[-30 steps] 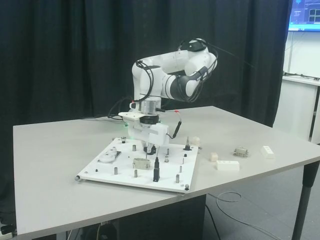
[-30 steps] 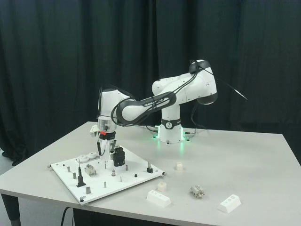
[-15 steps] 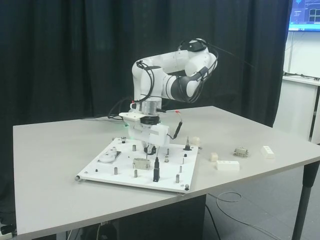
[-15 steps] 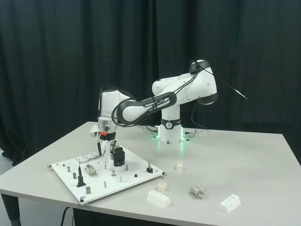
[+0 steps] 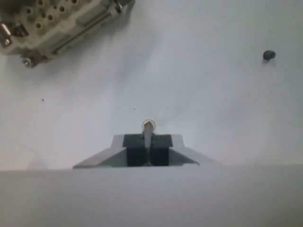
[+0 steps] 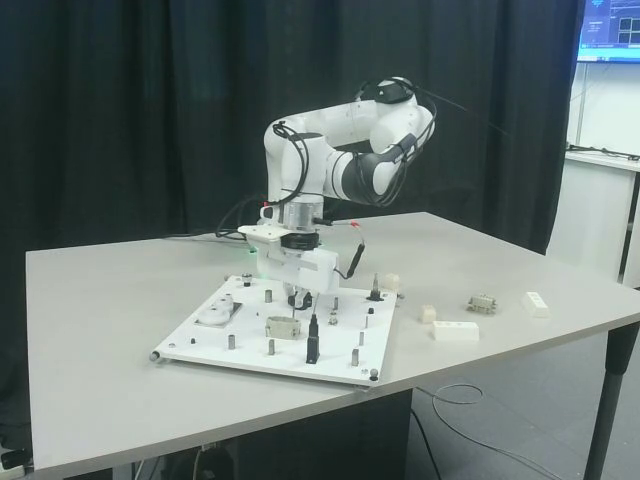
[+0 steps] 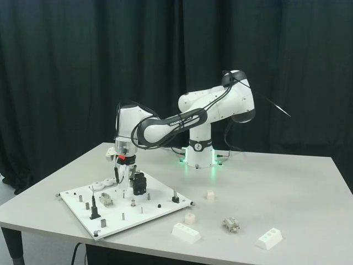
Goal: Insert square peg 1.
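Observation:
In the wrist view my gripper [image 5: 148,142] is shut on a thin grey square peg [image 5: 148,126]. The peg's tip sits at a small round hole in the white board [image 5: 199,94]. The first room view shows the gripper [image 6: 301,299] pointing down over the middle of the white board [image 6: 200,340], close to its surface. In the second room view the gripper [image 7: 130,192] hangs low over the same board [image 7: 71,201]. The peg itself is too small to make out in either room view.
A multi-pin connector [image 5: 57,21] and a black screw [image 5: 269,55] lie on the board near the peg. Several short grey pegs and a black upright part [image 6: 312,345] stand on the board. White blocks [image 6: 455,330] and a loose connector [image 6: 483,303] lie on the grey table [image 6: 90,300].

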